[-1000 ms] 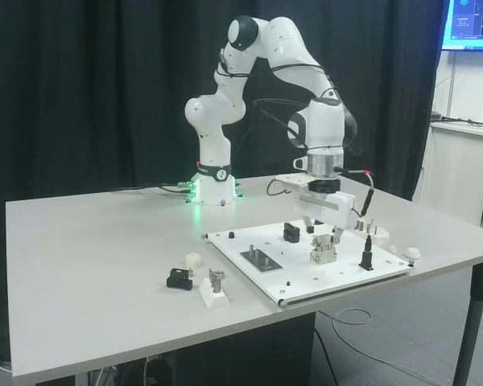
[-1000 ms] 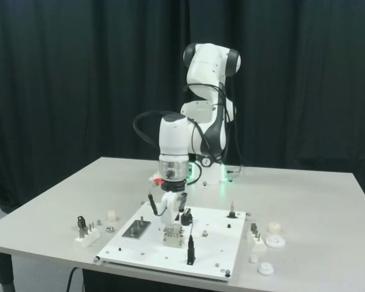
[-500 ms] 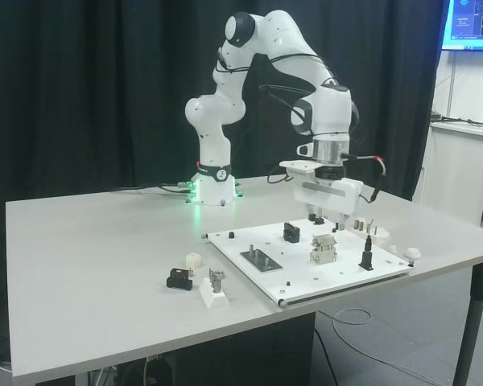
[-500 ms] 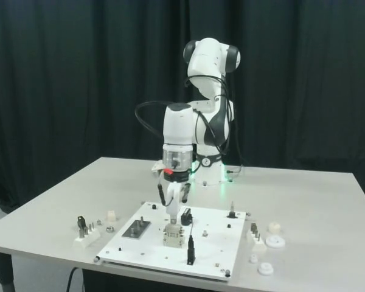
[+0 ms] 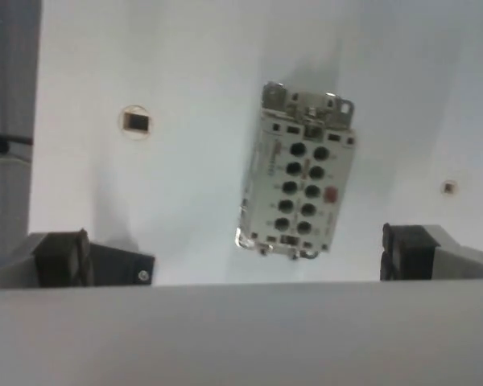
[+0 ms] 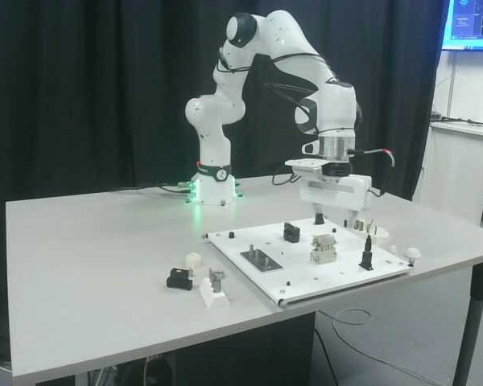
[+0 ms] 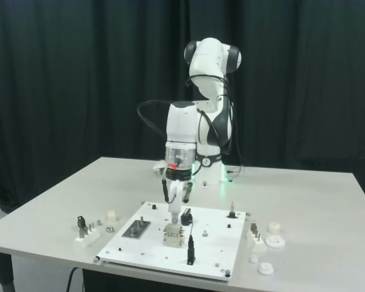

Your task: Insert waterproof.

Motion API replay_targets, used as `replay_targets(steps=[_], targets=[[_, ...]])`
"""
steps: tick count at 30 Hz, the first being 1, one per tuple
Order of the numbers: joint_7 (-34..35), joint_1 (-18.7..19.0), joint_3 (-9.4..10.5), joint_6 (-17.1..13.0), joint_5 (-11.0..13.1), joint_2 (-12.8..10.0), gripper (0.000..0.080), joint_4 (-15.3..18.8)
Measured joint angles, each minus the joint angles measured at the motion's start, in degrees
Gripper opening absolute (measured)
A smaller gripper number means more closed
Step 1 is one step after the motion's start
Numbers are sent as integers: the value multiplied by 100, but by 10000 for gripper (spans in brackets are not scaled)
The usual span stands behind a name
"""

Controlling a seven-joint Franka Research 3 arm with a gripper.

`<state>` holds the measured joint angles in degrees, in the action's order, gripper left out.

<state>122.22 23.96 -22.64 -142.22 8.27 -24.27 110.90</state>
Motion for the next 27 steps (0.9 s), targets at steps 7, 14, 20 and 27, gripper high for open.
replay_targets(steps=[7,14,20,27], targets=[[0,-20,-1,-268,0,-180,800,-21],[8,-59,-1,-327,25,-370,800,-138],[24,-112,5,-207,103,-487,800,-298],[24,-173,6,114,150,-579,800,-577]])
